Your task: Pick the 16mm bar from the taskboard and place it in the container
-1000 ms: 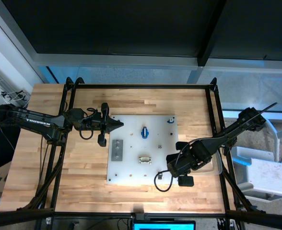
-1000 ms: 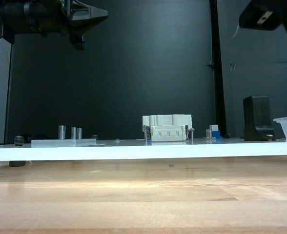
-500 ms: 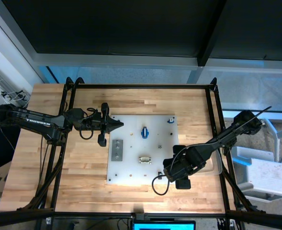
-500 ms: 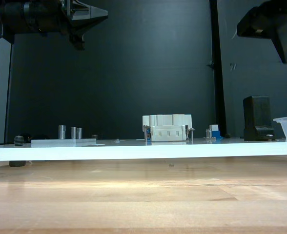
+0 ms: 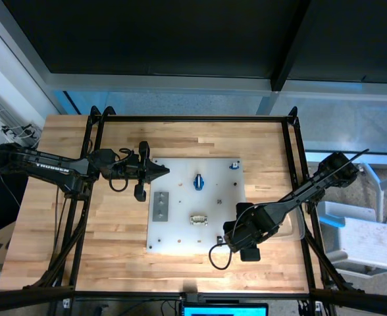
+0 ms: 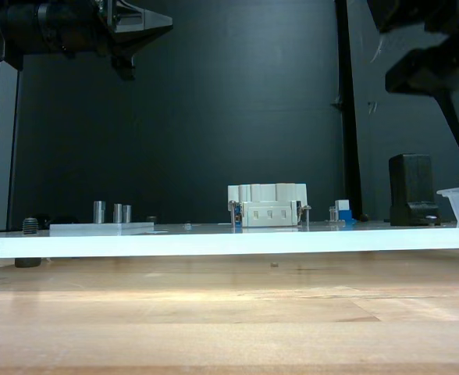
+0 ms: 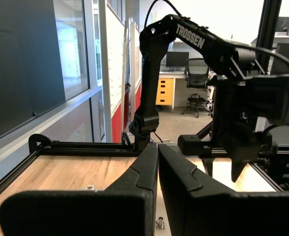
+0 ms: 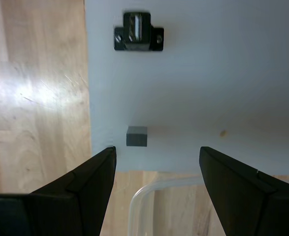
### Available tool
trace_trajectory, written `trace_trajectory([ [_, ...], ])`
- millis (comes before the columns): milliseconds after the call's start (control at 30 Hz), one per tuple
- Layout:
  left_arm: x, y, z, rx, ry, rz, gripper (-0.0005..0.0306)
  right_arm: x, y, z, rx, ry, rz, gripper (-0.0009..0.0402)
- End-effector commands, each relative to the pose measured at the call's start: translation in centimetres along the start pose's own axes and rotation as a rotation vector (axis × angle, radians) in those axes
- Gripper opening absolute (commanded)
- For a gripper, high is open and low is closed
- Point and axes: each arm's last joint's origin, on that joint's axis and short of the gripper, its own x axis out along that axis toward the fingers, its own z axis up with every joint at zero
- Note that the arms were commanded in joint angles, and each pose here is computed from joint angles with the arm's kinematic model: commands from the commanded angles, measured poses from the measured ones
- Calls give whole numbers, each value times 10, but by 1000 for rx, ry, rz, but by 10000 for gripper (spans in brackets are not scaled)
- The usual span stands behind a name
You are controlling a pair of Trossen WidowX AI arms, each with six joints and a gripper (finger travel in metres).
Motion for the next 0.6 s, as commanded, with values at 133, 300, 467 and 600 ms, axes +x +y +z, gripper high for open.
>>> trace_trajectory([
  [133,0,0,0,0,0,0,0,13,0,-4,6,-16,11,236],
  [300,0,0,0,0,0,0,0,20,0,-7,13,-12,9,236],
  [467,0,0,0,0,0,0,0,24,3,-7,6,-8,8,236],
  [600,0,0,0,0,0,0,0,26,4,-7,4,-3,5,236],
])
